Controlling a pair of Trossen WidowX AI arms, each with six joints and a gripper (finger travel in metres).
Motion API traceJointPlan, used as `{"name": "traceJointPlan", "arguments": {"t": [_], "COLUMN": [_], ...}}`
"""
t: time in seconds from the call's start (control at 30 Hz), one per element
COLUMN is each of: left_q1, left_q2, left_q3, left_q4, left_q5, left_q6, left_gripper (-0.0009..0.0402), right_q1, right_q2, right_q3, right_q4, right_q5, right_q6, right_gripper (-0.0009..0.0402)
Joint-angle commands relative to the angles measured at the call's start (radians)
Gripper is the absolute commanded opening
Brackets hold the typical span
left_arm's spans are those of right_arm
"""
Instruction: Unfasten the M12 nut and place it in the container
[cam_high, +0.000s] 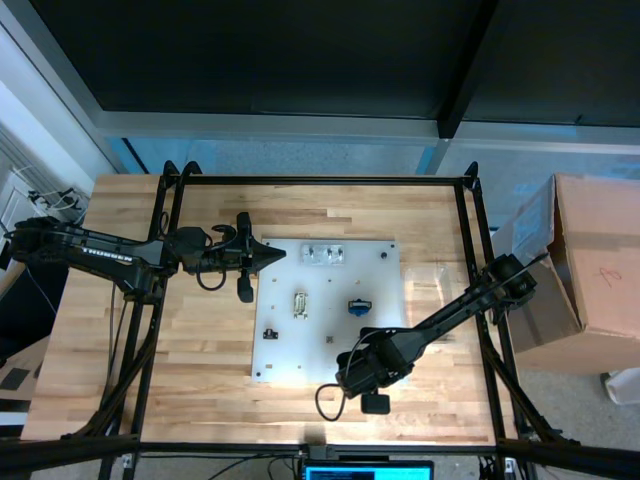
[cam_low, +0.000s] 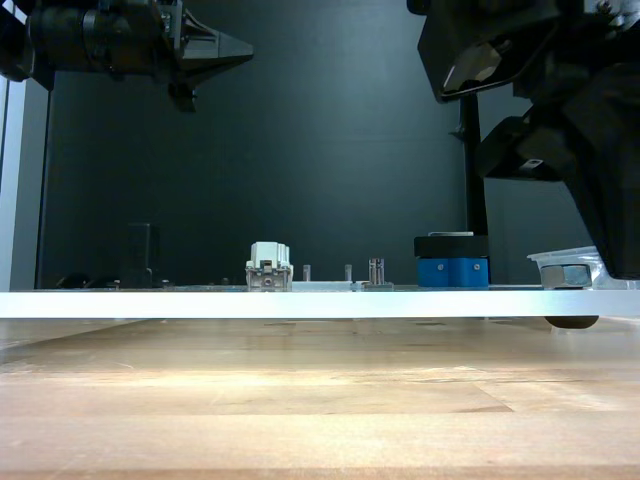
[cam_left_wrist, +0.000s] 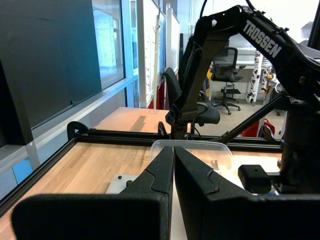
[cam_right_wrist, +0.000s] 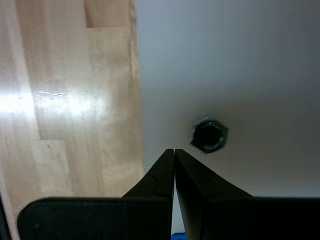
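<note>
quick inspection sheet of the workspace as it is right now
surface: wooden table carrying a white board
job's things: silver nut sits on the board, not held; its dark middle looks like the stud; clear container beside the board, nut not in it
clutter: white connector and blue block on the board
grippers: left claw shut, empty, raised over the board's far left edge; right claw shut, empty, just beside the nut
cables: black loop below the right arm
surroundings: cardboard box right of the table
</note>
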Motion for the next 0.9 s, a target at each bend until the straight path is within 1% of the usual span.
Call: {"name": "traceJointPlan", "arguments": {"t": [0.03, 0.13, 0.37, 0.7, 0.77, 0.8, 0.87, 0.9], "left_q1": [0.000, 0.000, 0.000, 0.000, 0.000, 0.000, 0.000, 0.000], "left_q2": [0.000, 0.000, 0.000, 0.000, 0.000, 0.000, 0.000, 0.000], "left_q3": [0.000, 0.000, 0.000, 0.000, 0.000, 0.000, 0.000, 0.000], "left_q4": [0.000, 0.000, 0.000, 0.000, 0.000, 0.000, 0.000, 0.000], "left_q5": [0.000, 0.000, 0.000, 0.000, 0.000, 0.000, 0.000, 0.000], "left_q6": [0.000, 0.000, 0.000, 0.000, 0.000, 0.000, 0.000, 0.000], "left_gripper": [0.0000, 0.0000, 0.0000, 0.0000, 0.0000, 0.0000, 0.0000, 0.0000], "right_q1": [0.000, -0.001, -0.001, -0.001, -0.001, -0.001, -0.001, 0.000], "right_q2": [-0.001, -0.002, -0.002, -0.003, -0.003, -0.007, -0.016, -0.023], "right_q3": [0.000, 0.000, -0.001, -0.001, -0.001, -0.001, 0.000, 0.002], "right_q4": [0.000, 0.000, -0.012, -0.014, -0.024, -0.038, -0.085, -0.108], "right_q5": [0.011, 0.014, 0.040, 0.049, 0.086, 0.122, 0.238, 0.285], "right_q6": [0.003, 0.008, 0.008, 0.011, 0.004, 0.006, 0.037, 0.048], "right_gripper": [0.0000, 0.0000, 0.0000, 0.0000, 0.0000, 0.0000, 0.0000, 0.0000]}}
